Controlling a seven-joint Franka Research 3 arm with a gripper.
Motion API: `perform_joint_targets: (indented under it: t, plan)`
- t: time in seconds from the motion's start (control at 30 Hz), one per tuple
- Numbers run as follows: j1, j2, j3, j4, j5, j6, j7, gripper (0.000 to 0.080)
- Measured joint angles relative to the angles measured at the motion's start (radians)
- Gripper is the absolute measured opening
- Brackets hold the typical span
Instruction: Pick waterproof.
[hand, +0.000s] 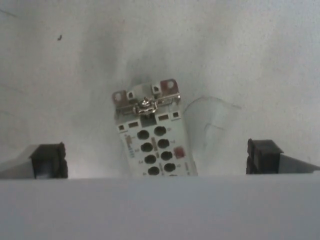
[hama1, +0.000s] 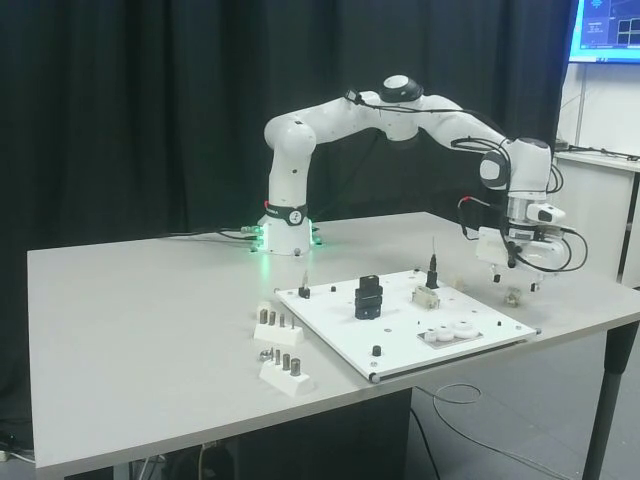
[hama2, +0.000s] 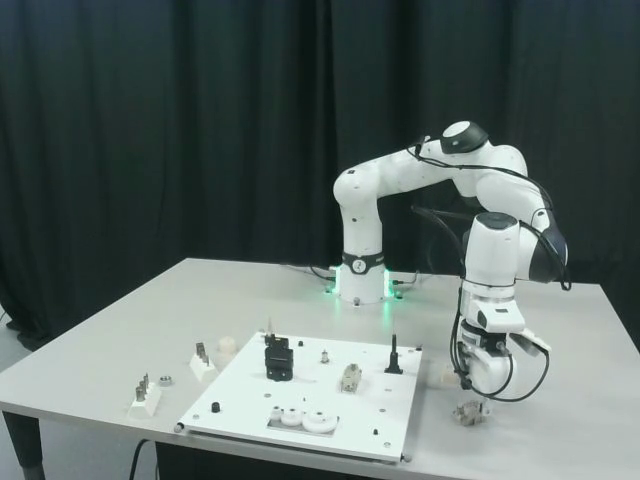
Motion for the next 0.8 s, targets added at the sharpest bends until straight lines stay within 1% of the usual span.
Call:
perform_joint_targets:
  t: [0.8]
  plan:
    - [-0.057, 0.013, 0.041, 0.046, -0.001, 0.000, 0.000, 0.0800]
